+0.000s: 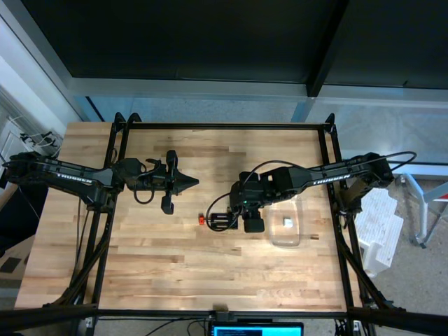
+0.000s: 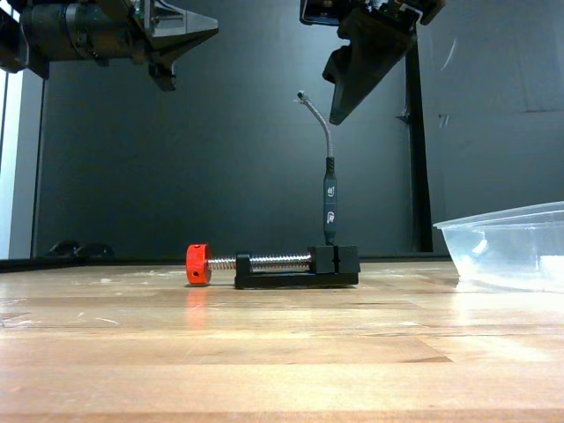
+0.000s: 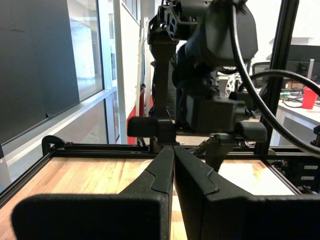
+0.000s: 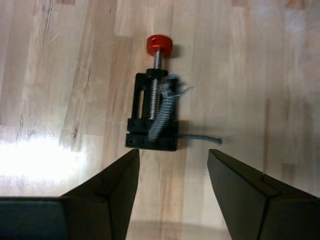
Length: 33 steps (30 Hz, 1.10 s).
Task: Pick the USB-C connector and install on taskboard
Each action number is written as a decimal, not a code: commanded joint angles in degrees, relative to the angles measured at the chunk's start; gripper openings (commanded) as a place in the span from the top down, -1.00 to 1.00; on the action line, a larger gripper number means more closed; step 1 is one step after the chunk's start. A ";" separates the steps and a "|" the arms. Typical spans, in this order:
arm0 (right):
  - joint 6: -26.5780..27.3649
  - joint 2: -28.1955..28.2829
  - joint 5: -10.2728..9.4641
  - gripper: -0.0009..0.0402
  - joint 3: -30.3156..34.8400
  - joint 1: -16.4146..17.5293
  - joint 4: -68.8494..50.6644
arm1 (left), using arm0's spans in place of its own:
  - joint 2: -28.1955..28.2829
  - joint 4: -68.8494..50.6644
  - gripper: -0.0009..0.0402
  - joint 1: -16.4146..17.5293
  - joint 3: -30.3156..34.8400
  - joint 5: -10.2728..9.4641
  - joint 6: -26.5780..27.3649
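Low view: left pincer (image 2: 211, 33) and right pincer (image 2: 338, 111) clipped by top edge; clear plastic tray (image 2: 507, 251) clipped at right. Tiny whitish USB-C connector (image 1: 287, 222): details unreadable.

The wooden table (image 1: 140, 266) carries the taskboard (image 1: 218, 221) and, to its right, a clear plastic tray (image 1: 285, 244).
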<state>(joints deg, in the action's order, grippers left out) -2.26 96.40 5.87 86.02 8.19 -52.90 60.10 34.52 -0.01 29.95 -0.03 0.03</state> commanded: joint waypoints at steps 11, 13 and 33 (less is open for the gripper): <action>2.99 -12.28 -3.41 0.84 -10.64 -5.16 14.32 | 0.02 0.00 0.96 0.00 0.00 0.00 0.00; 2.82 -14.67 -5.05 0.98 -13.60 -6.16 19.37 | 0.02 0.00 0.96 0.00 0.00 0.00 0.00; -2.03 -29.75 -5.92 0.96 -39.63 -9.49 63.80 | 0.02 0.00 0.96 0.00 0.00 0.00 0.00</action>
<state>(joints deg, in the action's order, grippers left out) -4.23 67.02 -0.10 47.86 -1.34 8.36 60.10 34.52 -0.01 29.95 -0.03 0.03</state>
